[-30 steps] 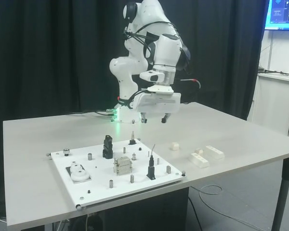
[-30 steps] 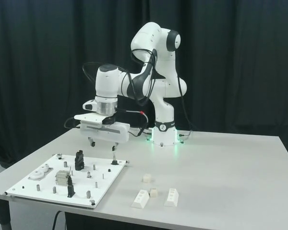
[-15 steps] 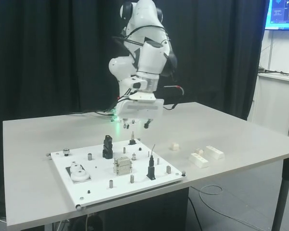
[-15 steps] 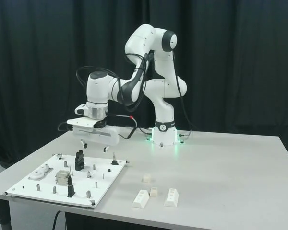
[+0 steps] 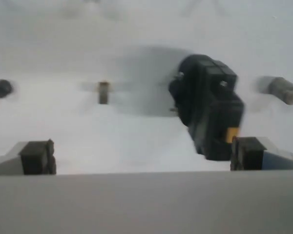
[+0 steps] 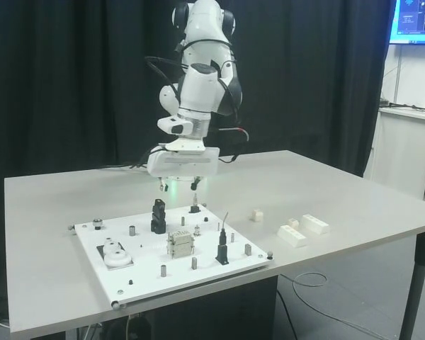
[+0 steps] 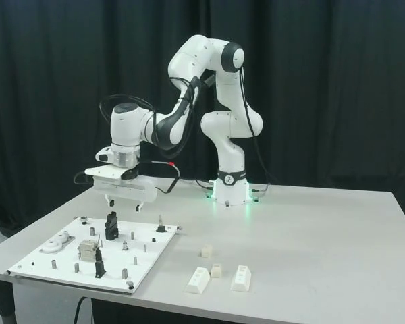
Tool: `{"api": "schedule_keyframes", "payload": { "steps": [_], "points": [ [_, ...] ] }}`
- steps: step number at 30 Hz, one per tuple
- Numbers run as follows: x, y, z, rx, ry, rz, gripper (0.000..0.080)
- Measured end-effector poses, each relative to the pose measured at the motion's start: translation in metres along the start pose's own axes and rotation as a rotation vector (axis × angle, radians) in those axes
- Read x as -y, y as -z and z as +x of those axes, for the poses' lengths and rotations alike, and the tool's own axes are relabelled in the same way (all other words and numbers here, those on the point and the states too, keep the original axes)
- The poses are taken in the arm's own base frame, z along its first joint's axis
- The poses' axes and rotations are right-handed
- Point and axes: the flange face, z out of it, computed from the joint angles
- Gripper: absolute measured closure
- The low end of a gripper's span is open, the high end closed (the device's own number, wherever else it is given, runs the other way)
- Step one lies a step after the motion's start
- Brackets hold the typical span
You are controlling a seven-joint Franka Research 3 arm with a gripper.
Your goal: Remove D-SUB.
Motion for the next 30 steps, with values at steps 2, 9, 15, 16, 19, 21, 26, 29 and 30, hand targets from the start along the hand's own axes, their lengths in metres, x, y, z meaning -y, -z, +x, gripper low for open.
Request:
{"api": "schedule_keyframes", "payload": {
  "steps": [2,9,15,16,19,21,26,29,30],
  "points": [
    [-0.005,0.001,0.002,-0.004,0.001,0.001,0.0003],
    [-0.02,0.003,0.008,-0.03,0.002,0.005,0.0003],
    [-0.031,-0.003,0.008,-0.057,0.013,0.011,0.0003],
    [-0.033,-0.005,0.008,-0.061,0.015,0.012,0.0003],
    [-0.037,-0.01,0.006,-0.074,0.016,0.017,0.0003],
    [-0.04,-0.014,0.005,-0.083,0.016,0.02,0.0003],
    [-0.046,-0.022,0.002,-0.098,0.022,0.031,0.0003],
    [-0.048,-0.025,0.0,-0.105,0.023,0.042,0.0003],
    [-0.049,-0.027,-0.001,-0.106,0.023,0.046,0.0003]
  ]
}}
